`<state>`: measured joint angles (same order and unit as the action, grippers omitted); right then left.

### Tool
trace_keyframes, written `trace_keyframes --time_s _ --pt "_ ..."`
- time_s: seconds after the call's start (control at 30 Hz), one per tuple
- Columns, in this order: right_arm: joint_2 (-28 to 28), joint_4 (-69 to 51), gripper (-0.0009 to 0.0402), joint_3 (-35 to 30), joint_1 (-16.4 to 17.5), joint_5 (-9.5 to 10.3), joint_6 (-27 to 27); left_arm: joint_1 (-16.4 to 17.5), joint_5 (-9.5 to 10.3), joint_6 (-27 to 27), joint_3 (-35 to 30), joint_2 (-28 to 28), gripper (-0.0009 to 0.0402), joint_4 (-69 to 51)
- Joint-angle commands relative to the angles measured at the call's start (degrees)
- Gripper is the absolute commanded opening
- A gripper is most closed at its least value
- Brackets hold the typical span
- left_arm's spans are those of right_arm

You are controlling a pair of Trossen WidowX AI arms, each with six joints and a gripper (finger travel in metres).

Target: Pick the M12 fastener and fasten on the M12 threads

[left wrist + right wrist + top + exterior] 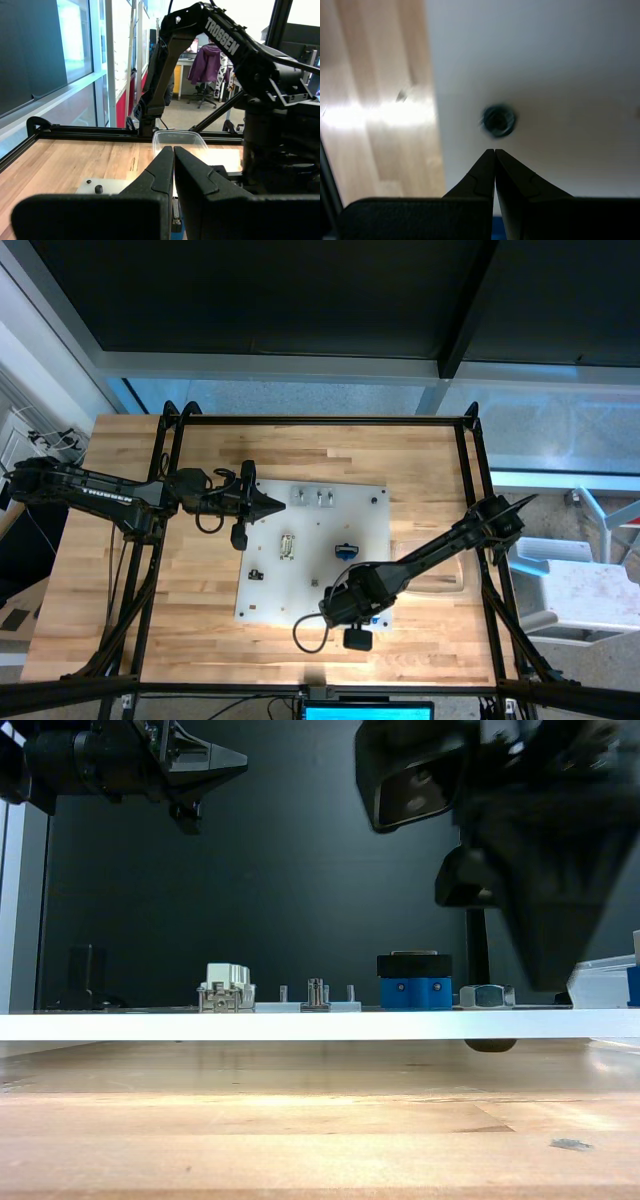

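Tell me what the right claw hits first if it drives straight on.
Probably the nut or the board right beside it; depth is unclear. The right claw points down there, shut. The left claw hangs over the board's far left.

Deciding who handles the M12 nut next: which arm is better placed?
Right. The right gripper, shut and empty, hangs close above the silver nut near the white board's near right edge. The left gripper, also shut, is raised over the board's far left side, away from the nut.
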<state>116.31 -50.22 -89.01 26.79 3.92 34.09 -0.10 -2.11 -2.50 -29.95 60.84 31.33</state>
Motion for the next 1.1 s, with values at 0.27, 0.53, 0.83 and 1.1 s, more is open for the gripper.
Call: trace_keyframes --time_s 0.27,0.53,0.83,1.1 --pt "-1.5 -0.1 0.0 0.0 -0.1 -0.9 -0.3 0.0 -0.02 0.0 0.0 0.0 0.0 0.0" --pt "-3.4 -0.7 0.0 0.0 -0.1 -1.33 -0.3 0.0 -0.02 0.0 0.0 0.0 0.0 0.0" --pt "-6.1 -1.5 0.0 -0.1 -0.1 -1.33 -0.3 0.0 -0.02 0.0 0.0 0.0 0.0 0.0" --pt "-6.5 -1.6 0.0 0.0 -0.2 -1.31 -0.3 0.0 -0.02 0.0 0.0 0.0 0.0 0.0"
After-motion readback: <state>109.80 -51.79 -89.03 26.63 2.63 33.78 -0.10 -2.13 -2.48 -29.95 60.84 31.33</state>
